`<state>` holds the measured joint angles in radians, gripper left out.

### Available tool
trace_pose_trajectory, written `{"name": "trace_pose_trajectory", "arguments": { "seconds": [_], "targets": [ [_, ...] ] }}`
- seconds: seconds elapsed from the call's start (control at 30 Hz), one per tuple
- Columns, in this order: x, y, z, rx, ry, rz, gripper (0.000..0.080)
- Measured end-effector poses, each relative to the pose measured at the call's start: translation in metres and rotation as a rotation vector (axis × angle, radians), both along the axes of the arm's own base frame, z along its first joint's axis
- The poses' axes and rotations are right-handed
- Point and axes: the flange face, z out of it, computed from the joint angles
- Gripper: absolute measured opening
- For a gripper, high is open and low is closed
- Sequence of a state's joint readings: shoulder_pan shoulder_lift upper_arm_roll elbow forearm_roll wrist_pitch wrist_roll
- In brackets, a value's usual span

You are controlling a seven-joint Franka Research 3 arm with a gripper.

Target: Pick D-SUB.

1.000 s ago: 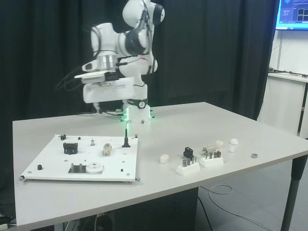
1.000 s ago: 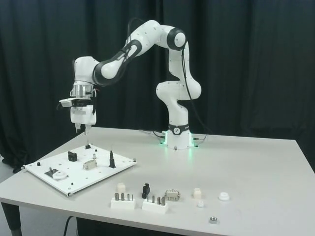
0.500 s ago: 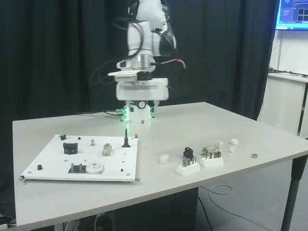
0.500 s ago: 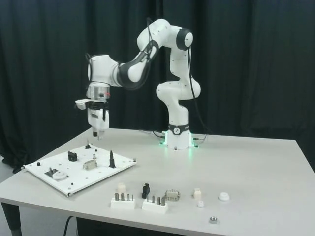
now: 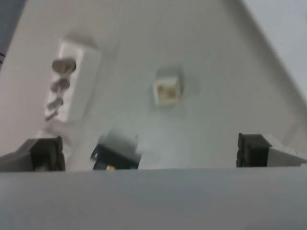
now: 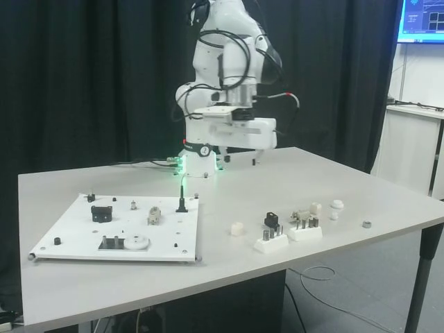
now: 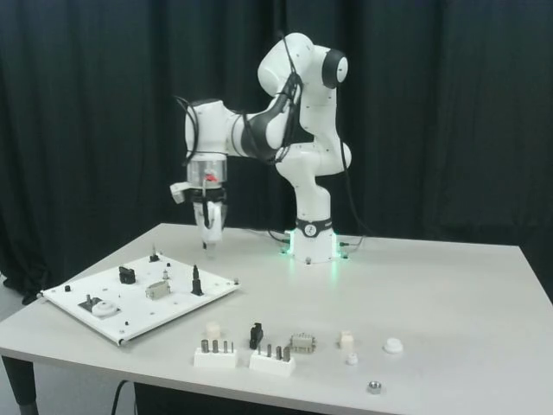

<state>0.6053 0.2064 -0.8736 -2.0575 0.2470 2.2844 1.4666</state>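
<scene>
The D-SUB (image 6: 300,216), a small grey connector, lies loose on the table near the front edge, beside a white peg holder (image 6: 306,232). The second room view shows the D-SUB (image 7: 301,342) among the loose parts. My gripper (image 6: 239,161) hangs high above the table in front of the robot base, well behind the D-SUB and apart from it. In the second room view my gripper (image 7: 208,239) points down past the far edge of the white board. The wrist view shows both fingertips (image 5: 45,153) wide apart, open, with nothing between them. I cannot make out the D-SUB there.
A white board (image 6: 69,239) with several mounted parts lies at the left. Near the D-SUB stand another peg holder (image 6: 270,243), a black connector (image 6: 271,221), a white cube (image 6: 237,228), white caps (image 6: 337,205) and a nut (image 6: 366,223). The base (image 6: 198,163) glows green.
The arm has swung from above the white board's far side across to the front of the robot base, towards the loose parts. The gripper holds nothing throughout.
</scene>
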Motion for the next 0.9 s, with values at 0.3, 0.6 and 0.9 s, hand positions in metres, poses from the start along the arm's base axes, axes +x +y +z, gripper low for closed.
{"name": "trace_pose_trajectory", "arguments": {
  "seconds": [0.3, 0.6, 0.9],
  "targets": [
    [0.005, 0.048, -0.018, 0.026, 0.046, -0.113, 0.0800],
    [0.005, 0.087, -0.042, 0.028, 0.090, -0.230, 0.0800],
    [0.009, 0.101, -0.064, -0.003, 0.089, -0.316, 0.0800]
  ]
}}
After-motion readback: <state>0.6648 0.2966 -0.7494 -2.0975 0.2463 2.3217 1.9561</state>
